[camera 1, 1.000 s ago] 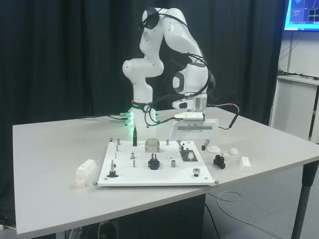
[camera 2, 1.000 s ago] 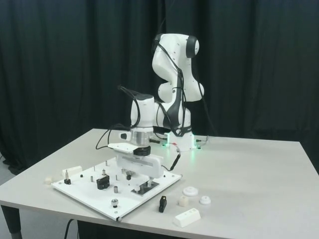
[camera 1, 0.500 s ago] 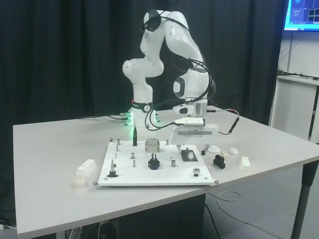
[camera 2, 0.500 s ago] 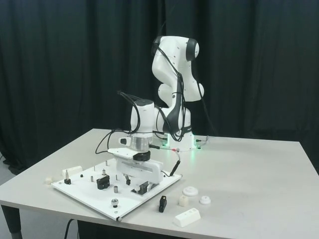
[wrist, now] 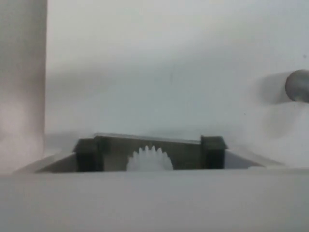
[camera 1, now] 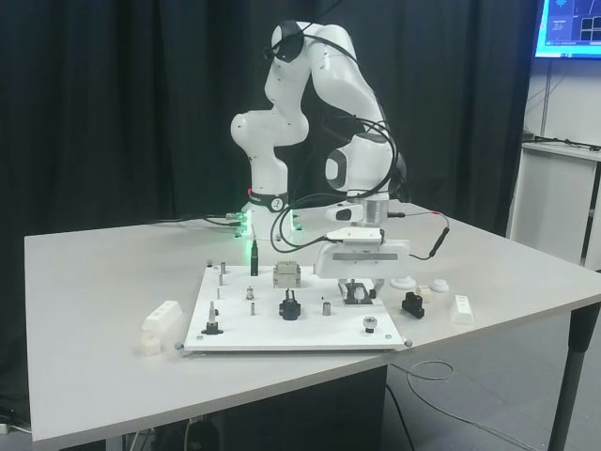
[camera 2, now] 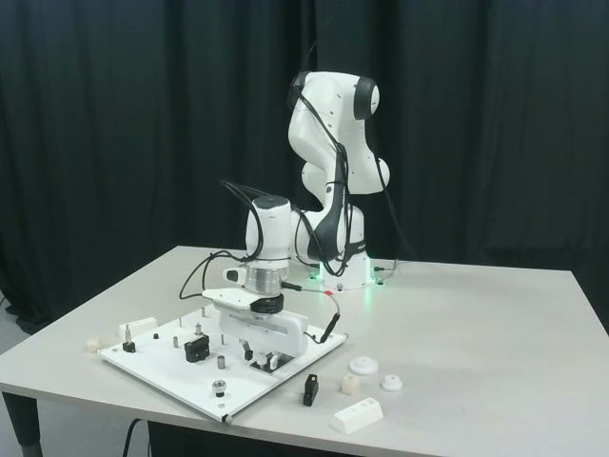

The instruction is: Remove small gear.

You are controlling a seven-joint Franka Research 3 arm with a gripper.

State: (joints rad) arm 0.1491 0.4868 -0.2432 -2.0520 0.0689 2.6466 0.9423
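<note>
Hanging low over the board (camera 1: 282,324), the tool (camera 1: 357,293) sits just above a black fixture near the board's edge on the side of the loose parts, and that placement makes sense to me: the gear (wrist: 149,159) is seated there, so coming straight down looks like the only sensible way at it. In the wrist view you can see the white toothed gear sitting between two black pads (wrist: 212,152) (one on each side of it), with a grey backing strip behind. The pads look spread, each standing clear of the teeth with a gap, so I'd call the tool open and holding nothing yet. The gear is right in the middle between them, slightly below, which reads like a lined-up approach, not a grip.

The board itself rests on the desk (camera 2: 476,324), toward its front edge, with other pegs and bits standing on it. A few white pieces (camera 2: 363,366) lie off the board on the desk, well apart from the tool.
</note>
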